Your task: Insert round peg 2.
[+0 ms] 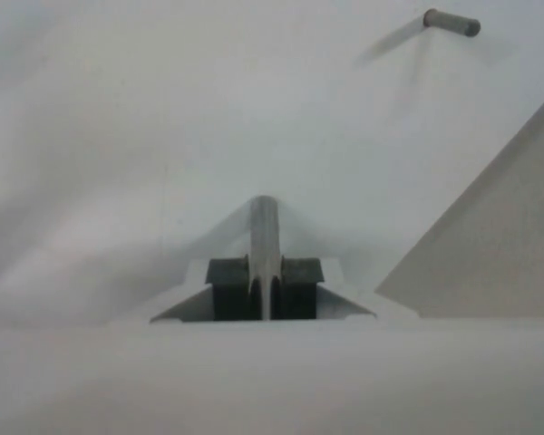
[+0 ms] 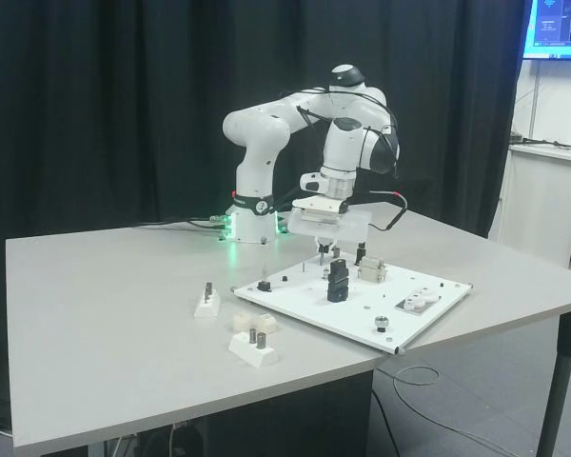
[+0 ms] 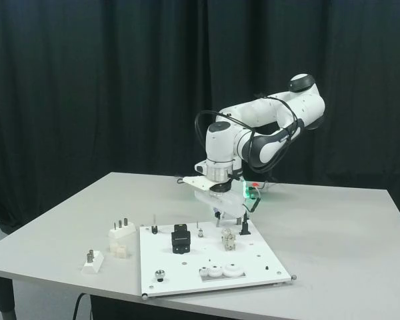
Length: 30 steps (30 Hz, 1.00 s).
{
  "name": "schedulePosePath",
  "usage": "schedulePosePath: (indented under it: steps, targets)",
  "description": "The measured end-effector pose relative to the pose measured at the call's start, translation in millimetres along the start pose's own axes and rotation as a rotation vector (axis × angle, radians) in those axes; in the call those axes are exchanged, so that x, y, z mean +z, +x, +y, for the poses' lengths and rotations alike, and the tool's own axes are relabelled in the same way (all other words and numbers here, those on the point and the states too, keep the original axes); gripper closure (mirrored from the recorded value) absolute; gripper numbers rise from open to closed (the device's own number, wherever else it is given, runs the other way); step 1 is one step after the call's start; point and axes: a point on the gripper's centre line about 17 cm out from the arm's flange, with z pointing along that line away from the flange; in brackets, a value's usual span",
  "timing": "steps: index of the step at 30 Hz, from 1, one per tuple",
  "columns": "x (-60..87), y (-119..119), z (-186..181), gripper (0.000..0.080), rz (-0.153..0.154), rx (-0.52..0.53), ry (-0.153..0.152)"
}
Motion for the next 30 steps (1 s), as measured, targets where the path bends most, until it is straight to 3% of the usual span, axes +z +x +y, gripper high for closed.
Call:
schedulePosePath:
  steps: [30]
  targets:
    - [-0.3, 3.0, 2.4, 0.0733, 0.009, 0.003, -0.004]
